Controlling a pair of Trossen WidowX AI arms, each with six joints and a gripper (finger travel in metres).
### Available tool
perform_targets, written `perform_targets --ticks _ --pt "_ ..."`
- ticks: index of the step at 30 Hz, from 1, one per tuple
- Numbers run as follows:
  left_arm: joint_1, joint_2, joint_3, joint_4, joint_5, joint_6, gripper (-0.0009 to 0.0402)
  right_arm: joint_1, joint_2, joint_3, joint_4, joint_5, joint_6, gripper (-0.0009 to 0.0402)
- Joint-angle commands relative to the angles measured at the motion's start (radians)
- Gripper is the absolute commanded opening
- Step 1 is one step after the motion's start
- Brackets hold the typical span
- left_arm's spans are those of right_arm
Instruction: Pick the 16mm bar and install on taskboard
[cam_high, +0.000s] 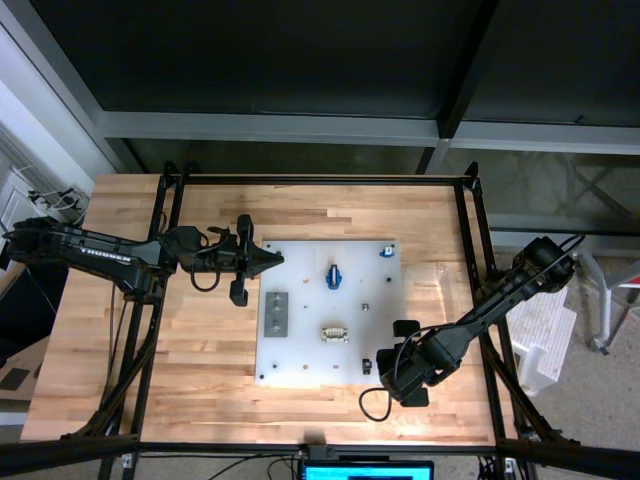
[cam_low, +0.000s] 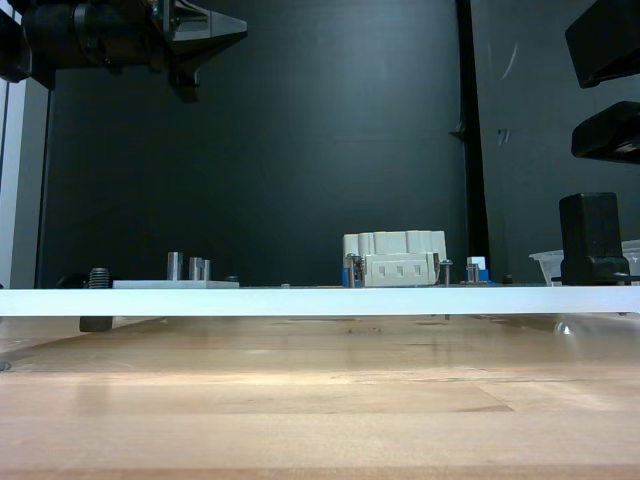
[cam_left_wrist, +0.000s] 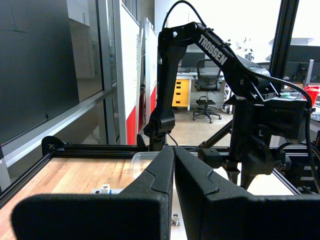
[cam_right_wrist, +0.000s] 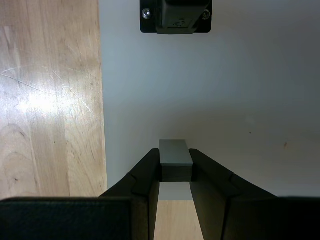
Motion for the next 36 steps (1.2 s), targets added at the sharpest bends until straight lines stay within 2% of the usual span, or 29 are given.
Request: perform_targets --ticks 1,9,16,20,36 --pt "0.000 0.000 0.000 0.000 0.000 0.000 0.0000 0.000 0.000 0.001 0.003 0.000 0.004 0.0052" --pt "0.000 0.000 0.000 0.000 0.000 0.000 0.0000 0.000 0.000 0.001 0.005 0.000 0.003 0.0149" --pt "0.000 0.000 0.000 0.000 0.000 0.000 0.0000 0.000 -0.009 0.001 0.004 0.000 0.003 0.0198" --pt "0.000 0.000 0.000 0.000 0.000 0.000 0.0000 0.000 -0.028 0.002 0.001 0.000 0.004 0.0205" --pt "0.000 0.000 0.000 0.000 0.000 0.000 0.0000 0.002 -0.186 0.001 -0.024 0.000 0.000 0.0188"
